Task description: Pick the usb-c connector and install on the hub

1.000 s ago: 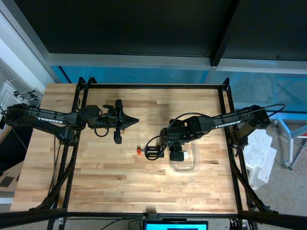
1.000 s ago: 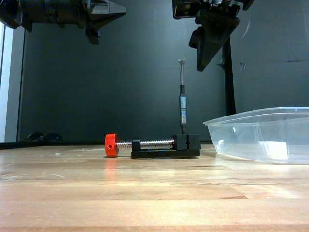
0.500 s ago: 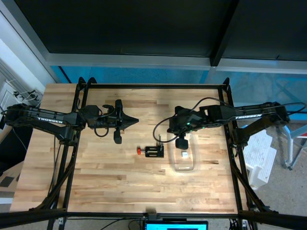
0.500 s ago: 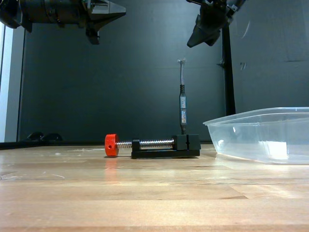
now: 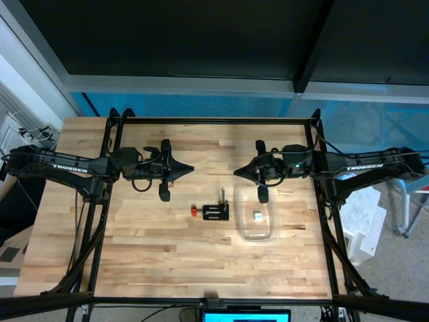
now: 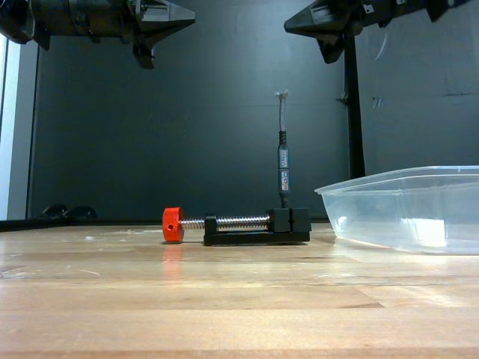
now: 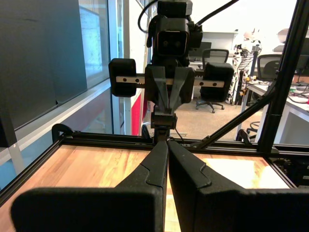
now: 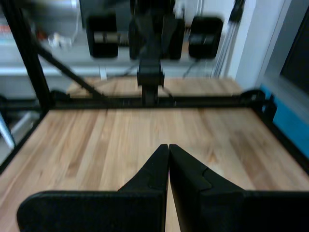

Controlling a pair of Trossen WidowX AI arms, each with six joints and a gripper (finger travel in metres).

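Note:
The hub (image 5: 214,213) (image 6: 254,224) is a small black block with an orange-red end, lying on the wooden table left of the tray. A slim dark-grey piece with a pale frayed top, the usb-c connector (image 6: 283,161) (image 5: 222,195), stands upright in the hub's black end, and nothing grips it. My right gripper (image 5: 235,174) (image 6: 287,28) (image 8: 168,146) is shut and empty, held high behind the hub and pointing left. Facing it at the same height is my left gripper (image 5: 192,169) (image 6: 193,13) (image 7: 167,145), also shut and empty.
A clear plastic tray (image 5: 270,225) (image 6: 389,206) sits right of the hub with a tiny white square piece (image 5: 257,215) in it. A black frame (image 5: 214,121) runs around the table's far and side edges.
My right arm has lifted away from above the hub and tray, drawn back to the right and turned level, tips pointing left. The hub, the connector and the left arm have not moved.

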